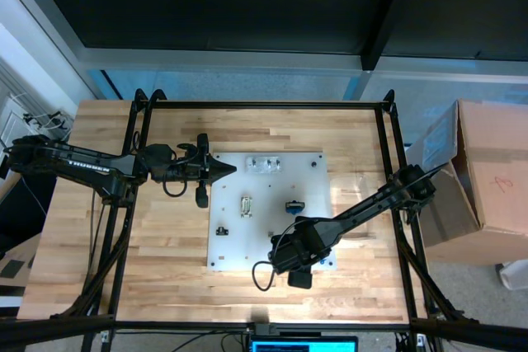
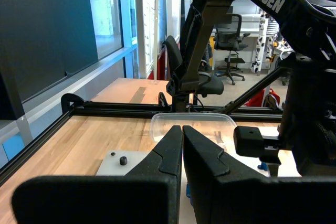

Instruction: Unfasten the M12 nut and place it in the container

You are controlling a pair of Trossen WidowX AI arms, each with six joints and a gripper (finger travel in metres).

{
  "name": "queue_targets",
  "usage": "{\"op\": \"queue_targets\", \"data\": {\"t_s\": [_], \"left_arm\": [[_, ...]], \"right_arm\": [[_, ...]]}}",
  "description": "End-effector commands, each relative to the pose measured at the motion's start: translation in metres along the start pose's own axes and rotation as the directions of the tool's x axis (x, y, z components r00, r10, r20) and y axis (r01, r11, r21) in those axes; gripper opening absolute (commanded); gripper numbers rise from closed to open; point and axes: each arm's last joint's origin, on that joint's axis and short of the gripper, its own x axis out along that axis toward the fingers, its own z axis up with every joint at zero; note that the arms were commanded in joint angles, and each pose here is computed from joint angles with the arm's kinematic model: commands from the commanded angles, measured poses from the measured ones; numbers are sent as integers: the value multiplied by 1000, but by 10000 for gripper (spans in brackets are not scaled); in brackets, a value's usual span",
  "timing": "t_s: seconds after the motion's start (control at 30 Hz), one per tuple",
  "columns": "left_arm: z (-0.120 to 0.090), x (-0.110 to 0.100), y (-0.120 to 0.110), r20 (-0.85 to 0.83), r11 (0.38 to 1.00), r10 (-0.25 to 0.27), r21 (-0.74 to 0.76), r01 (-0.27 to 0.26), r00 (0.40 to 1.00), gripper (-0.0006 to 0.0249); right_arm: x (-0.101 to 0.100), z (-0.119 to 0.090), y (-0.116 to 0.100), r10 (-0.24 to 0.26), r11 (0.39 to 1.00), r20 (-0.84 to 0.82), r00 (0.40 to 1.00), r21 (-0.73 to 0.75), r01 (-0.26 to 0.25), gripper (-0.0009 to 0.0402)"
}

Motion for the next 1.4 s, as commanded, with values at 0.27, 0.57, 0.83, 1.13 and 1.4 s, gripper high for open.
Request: {"op": "queue_targets", "data": {"t_s": [0.27, 0.57, 0.83, 1.13, 1.4], "left_arm": [[0, 0, 0, 0, 1000, 0, 0, 0, 1000, 0], [0, 0, 0, 0, 1000, 0, 0, 0, 1000, 0], [0, 0, 0, 0, 1000, 0, 0, 0, 1000, 0], [0, 0, 0, 0, 1000, 0, 0, 0, 1000, 0], [0, 0, 0, 0, 1000, 0, 0, 0, 1000, 0]], "right_arm": [[17, -1, 0, 2, 1000, 6, 1000, -9, -2, 201], [19, -2, -1, 0, 1000, 7, 1000, -9, 0, 147], [19, -2, -1, -1, 1000, 3, 1000, -21, 1, 48], [18, -2, -1, 3, 985, 4, 1000, -172, -2, 9], [17, -2, -1, 2, 840, 7, 1000, -543, 2, 19]]}}
